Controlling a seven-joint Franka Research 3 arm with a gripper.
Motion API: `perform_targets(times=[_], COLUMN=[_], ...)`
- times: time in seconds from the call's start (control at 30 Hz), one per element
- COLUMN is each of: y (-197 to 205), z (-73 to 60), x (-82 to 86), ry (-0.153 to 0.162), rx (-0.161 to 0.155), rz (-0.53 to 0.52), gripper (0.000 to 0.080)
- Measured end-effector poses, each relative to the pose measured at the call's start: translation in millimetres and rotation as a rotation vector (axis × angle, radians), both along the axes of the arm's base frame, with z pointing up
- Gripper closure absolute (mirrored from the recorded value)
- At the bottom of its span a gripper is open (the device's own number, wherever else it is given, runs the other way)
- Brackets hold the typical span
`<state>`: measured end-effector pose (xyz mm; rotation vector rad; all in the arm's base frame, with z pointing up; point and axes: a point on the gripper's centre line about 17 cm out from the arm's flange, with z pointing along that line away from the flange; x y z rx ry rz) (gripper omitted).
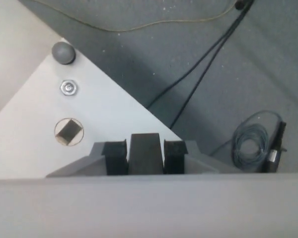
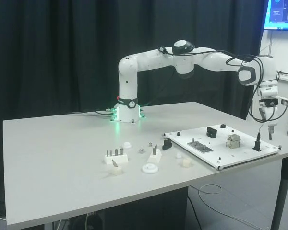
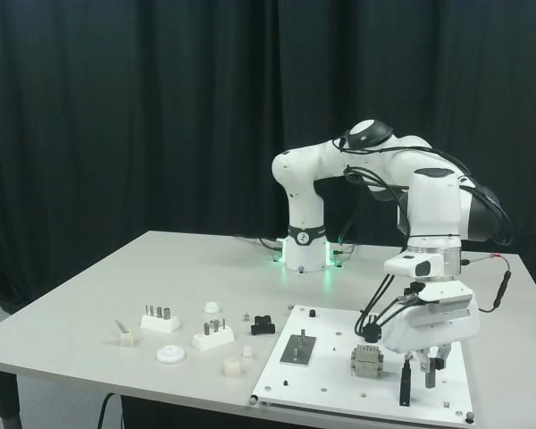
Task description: Insert square peg 4.
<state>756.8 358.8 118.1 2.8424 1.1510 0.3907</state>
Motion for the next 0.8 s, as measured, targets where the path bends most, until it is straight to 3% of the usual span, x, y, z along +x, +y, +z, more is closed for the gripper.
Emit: perform_targets(times=[0.5, 0.8], y=[10, 21], z=[2.5, -4.9], x=[-7.3, -13.1], ry=[0.031, 0.038], rx=[-0.056, -0.097], rz=[0.279, 0.402], gripper=[0.0647, 0.0647])
